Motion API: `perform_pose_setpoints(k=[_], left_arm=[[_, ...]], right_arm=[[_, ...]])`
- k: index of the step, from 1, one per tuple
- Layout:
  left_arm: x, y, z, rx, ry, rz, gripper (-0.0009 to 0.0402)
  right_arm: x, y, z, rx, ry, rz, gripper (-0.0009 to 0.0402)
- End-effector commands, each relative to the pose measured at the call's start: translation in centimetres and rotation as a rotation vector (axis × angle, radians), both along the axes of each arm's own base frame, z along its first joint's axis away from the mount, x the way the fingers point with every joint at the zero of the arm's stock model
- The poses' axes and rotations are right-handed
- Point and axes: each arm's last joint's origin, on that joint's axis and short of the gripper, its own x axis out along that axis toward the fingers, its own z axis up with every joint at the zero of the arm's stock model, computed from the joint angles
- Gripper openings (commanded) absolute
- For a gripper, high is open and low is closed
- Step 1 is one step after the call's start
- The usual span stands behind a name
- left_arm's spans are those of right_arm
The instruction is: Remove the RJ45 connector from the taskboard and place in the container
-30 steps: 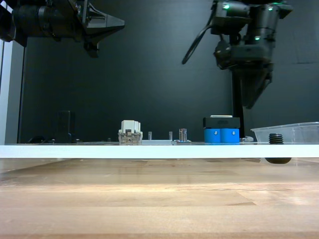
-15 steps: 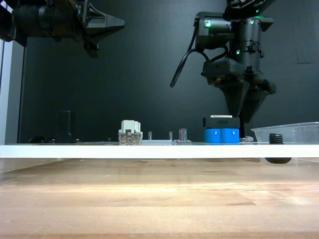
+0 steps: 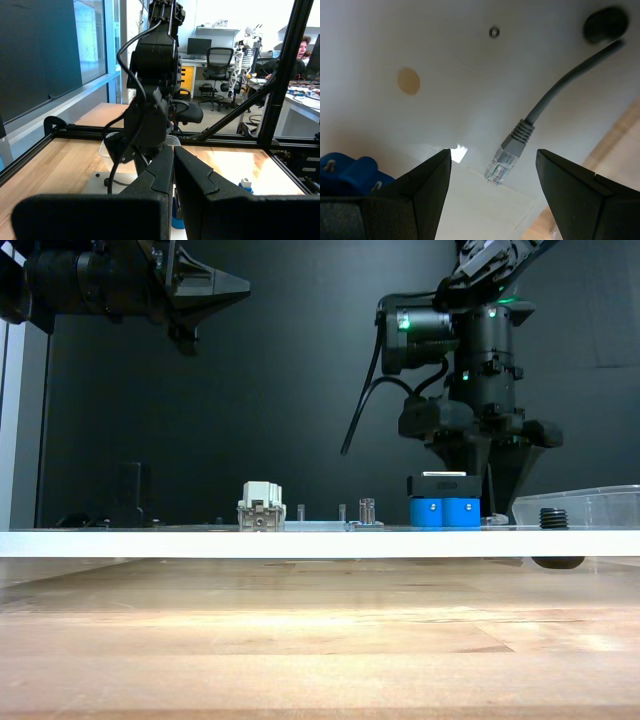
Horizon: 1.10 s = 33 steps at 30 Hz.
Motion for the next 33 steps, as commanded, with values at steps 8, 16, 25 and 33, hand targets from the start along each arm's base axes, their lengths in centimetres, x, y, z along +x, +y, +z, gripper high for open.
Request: perform_pose_setpoints(k=[8, 16, 25, 33], left_arm=[[0.00, 0.01, 0.01, 0.000, 0.000, 0.000, 0.0000], [0.00, 0.01, 0.01, 0.000, 0.000, 0.000, 0.0000], [0.00, 0.01, 0.01, 0.000, 0.000, 0.000, 0.0000], [0.00, 0.00, 0.01, 0.000, 0.000, 0.000, 0.0000]], right_arm=[[-0.05, -0.33, -0.91, 0.002, 0.034, -0.020, 0.0225], [-0.29, -0.53, -1.19, 0.003, 0.045, -0.042, 0.0138], [-0.29, -0.58, -1.18, -0.007, 0.045, -0.044, 0.0035], [-0.37, -0.56, -0.86, -0.007, 0.035, -0.043, 0.0005]])
